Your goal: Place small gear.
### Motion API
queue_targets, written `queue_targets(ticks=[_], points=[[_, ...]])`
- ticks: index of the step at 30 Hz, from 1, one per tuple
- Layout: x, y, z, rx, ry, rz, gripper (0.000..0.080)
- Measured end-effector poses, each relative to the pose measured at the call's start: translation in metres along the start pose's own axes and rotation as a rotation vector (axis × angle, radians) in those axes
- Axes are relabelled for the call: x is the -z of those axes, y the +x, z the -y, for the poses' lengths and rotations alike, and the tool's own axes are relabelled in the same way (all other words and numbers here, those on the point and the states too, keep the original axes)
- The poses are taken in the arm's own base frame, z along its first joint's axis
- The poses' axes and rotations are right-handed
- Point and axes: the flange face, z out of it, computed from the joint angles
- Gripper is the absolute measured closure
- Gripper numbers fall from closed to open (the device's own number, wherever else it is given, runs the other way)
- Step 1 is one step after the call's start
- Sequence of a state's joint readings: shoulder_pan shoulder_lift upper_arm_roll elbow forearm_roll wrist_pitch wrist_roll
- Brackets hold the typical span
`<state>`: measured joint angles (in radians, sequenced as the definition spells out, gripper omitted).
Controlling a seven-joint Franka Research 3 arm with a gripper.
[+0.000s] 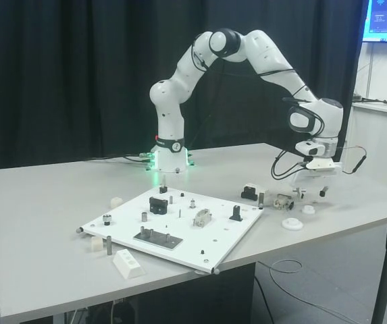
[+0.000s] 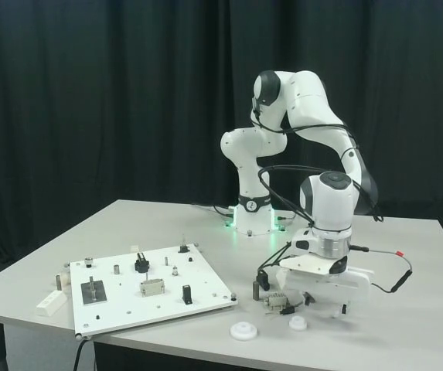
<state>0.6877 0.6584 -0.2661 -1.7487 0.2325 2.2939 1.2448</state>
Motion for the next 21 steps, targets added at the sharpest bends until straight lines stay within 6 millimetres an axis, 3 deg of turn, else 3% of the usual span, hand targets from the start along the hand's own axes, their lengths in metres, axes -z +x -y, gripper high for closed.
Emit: queue_targets(ticks=[21], points=[[0.014,0.002,-0.003,-0.001,-0.018,-0.011,0.0003]])
